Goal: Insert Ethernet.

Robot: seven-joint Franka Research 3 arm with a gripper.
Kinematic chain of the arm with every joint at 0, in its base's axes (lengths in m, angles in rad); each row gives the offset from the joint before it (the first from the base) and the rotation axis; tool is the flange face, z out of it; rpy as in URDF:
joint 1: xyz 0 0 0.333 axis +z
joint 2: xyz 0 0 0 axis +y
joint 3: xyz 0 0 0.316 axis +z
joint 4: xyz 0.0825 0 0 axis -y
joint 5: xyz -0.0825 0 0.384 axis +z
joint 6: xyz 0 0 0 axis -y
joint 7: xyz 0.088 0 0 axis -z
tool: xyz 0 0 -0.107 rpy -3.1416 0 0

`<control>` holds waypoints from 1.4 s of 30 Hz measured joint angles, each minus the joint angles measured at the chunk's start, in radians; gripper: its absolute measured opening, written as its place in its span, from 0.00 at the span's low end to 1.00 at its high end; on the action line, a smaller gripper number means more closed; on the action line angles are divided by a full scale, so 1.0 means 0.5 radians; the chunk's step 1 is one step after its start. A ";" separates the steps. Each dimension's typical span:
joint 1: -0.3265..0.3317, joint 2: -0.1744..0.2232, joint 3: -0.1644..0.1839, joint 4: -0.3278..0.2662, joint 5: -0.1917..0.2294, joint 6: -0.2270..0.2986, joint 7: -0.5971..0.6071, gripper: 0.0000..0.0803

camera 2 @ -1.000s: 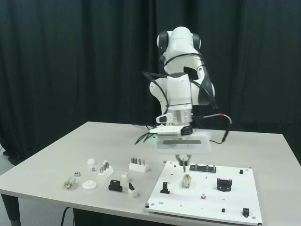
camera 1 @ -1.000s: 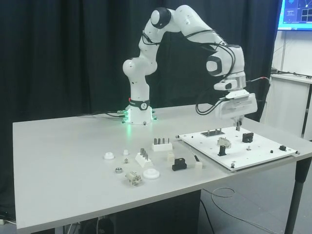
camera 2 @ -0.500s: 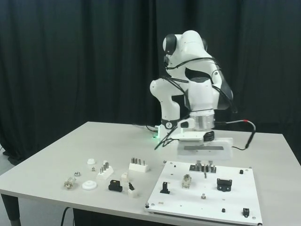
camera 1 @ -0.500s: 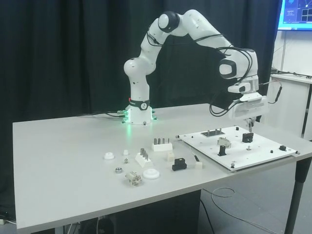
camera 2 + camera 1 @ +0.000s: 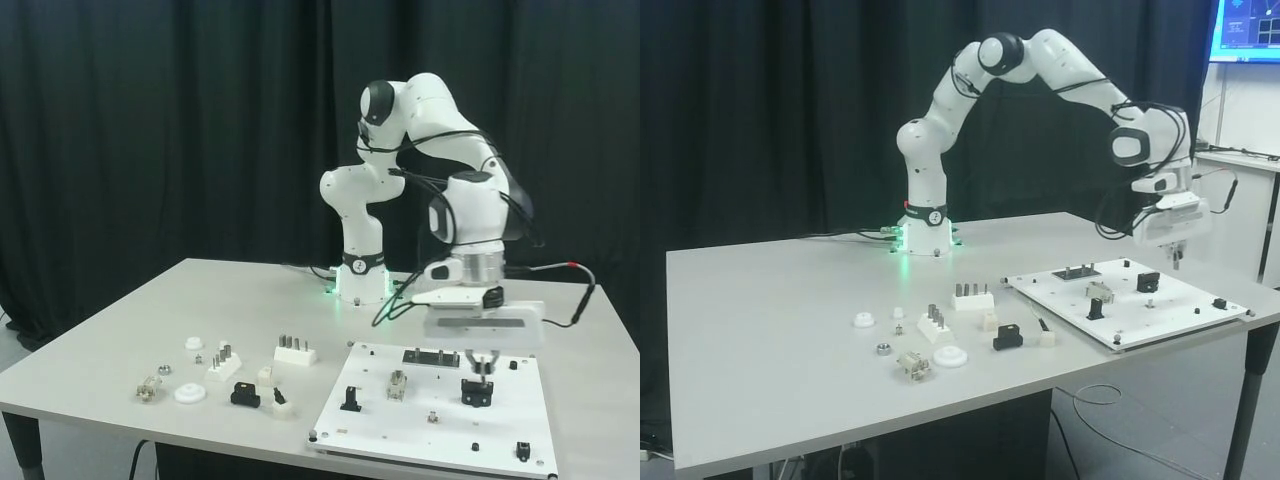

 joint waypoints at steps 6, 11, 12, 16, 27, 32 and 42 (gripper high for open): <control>0.052 0.072 -0.001 0.097 0.000 -0.025 0.076 0.09; 0.077 0.132 -0.002 0.177 0.000 -0.049 0.111 0.09; 0.081 0.146 -0.002 0.195 0.000 -0.054 0.118 0.09; 0.091 0.200 -0.002 0.262 0.000 -0.069 0.141 0.09; 0.110 0.367 -0.002 0.460 0.000 -0.088 0.172 0.09; 0.112 0.446 -0.003 0.571 0.000 -0.138 0.172 0.09; 0.123 0.559 -0.037 0.760 0.000 -0.268 0.169 0.09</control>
